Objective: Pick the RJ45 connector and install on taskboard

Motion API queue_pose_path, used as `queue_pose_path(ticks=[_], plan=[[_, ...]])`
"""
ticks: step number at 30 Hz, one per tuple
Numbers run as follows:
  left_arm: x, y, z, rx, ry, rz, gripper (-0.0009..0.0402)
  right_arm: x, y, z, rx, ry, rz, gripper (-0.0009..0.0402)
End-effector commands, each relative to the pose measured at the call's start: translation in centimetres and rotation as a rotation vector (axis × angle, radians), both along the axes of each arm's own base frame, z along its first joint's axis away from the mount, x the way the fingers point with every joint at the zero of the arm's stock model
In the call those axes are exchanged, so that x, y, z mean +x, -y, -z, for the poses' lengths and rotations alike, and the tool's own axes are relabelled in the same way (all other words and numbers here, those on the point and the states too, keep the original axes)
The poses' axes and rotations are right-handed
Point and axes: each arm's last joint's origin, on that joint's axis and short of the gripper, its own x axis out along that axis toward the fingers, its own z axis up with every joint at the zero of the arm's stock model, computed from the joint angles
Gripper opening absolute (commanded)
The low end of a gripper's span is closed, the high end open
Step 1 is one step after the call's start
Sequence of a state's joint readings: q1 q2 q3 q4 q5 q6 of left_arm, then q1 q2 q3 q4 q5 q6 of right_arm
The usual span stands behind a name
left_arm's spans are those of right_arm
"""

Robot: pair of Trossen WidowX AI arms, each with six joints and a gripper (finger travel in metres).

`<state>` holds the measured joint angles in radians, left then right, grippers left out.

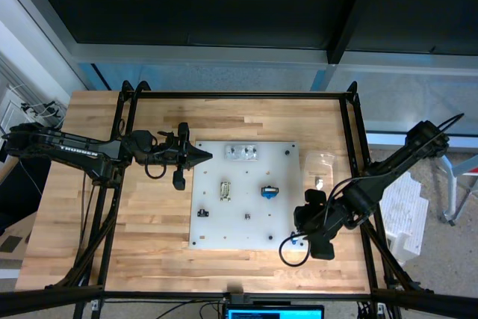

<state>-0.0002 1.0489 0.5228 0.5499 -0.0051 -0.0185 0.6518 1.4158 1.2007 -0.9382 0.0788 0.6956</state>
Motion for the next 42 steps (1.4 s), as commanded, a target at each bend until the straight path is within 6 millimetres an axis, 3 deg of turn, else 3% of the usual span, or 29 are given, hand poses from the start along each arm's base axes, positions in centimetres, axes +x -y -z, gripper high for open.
queue_pose_path(ticks=[1,7,18,28,42], plan=[[0.0,0.0,0.0,0.0,0.0,0.0,0.0,-0.1,0.9,-0.5,-0.006,0.008,0.002,0.019],[0.0,0.0,0.0,0.0,0.0,0.0,0.0,-0.2,2.7,-1.1,-0.05,-0.004,-0.013,0.0134],[0.0,0.0,0.0,0.0,0.0,0.0,0.0,0.3,6.3,-2.6,-0.086,0.089,-0.033,-0.0004],[0.0,0.0,0.0,0.0,0.0,0.0,0.0,2.5,8.5,-4.6,-0.109,0.368,-0.084,0.0001],[0.0,0.0,0.0,0.0,0.0,0.0,0.0,4.3,13.7,-6.2,-0.25,0.58,-0.073,0.0]])
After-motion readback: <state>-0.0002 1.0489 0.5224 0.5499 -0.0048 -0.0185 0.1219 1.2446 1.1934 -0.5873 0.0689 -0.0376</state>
